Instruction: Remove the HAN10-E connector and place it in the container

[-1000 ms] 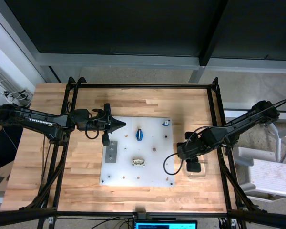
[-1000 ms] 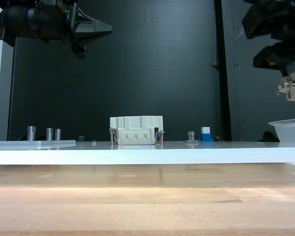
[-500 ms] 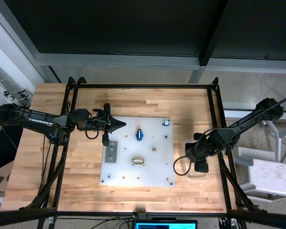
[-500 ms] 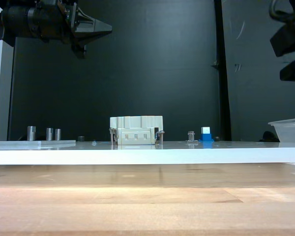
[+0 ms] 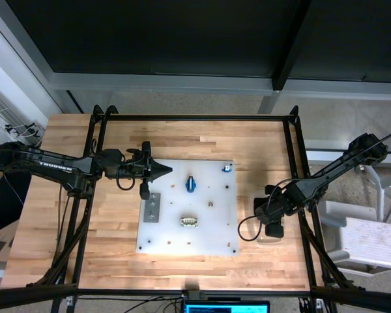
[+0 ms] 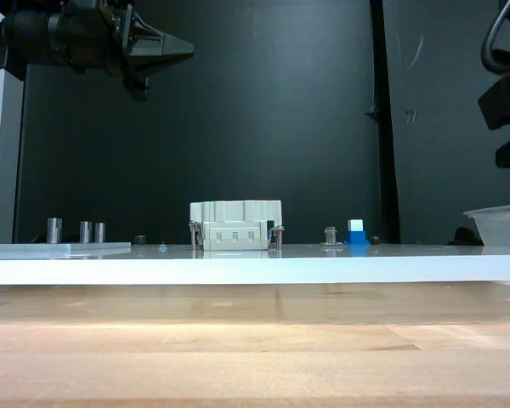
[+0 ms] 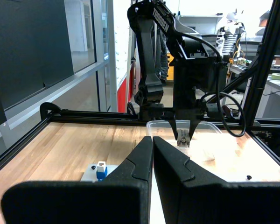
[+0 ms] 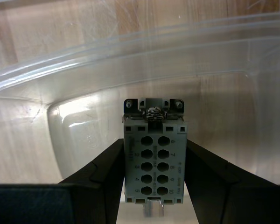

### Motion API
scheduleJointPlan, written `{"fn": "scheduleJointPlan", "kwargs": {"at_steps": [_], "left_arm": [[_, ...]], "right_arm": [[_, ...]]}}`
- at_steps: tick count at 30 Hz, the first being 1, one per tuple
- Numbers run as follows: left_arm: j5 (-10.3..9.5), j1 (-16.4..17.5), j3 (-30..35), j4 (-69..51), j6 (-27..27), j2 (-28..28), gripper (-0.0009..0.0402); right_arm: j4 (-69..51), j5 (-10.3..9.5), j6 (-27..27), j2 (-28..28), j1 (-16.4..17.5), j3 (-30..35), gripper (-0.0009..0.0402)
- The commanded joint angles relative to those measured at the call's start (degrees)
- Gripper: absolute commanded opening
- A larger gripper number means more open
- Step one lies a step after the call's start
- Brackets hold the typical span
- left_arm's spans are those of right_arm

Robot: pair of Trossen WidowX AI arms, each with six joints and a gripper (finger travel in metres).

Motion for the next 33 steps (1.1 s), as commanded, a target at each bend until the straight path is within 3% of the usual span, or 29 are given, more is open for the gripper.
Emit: {"fn": "scheduleJointPlan", "kwargs": {"at_steps": [1,14,16,21,33], "left_arm": [[0.02,0.0,0.0,0.0,0.0,0.0,0.0],[0.02,0.0,0.0,0.0,0.0,0.0,0.0],[0.02,0.0,0.0,0.0,0.0,0.0,0.0],[0.02,0.0,0.0,0.0,0.0,0.0,0.0],[0.02,0.0,0.0,0.0,0.0,0.0,0.0]], "right_arm": [[1.1,0.02,0.0,0.8,0.1,-0.7,0.0078],[3.3,0.09,0.8,2.5,0.2,-1.7,0.0083],[3.4,0.15,0.8,2.5,0.2,-1.7,0.0096],[3.4,2.58,1.2,2.5,0.2,-1.7,0.0149],[3.2,2.56,1.3,2.5,0.3,-1.4,0.0251]]}}
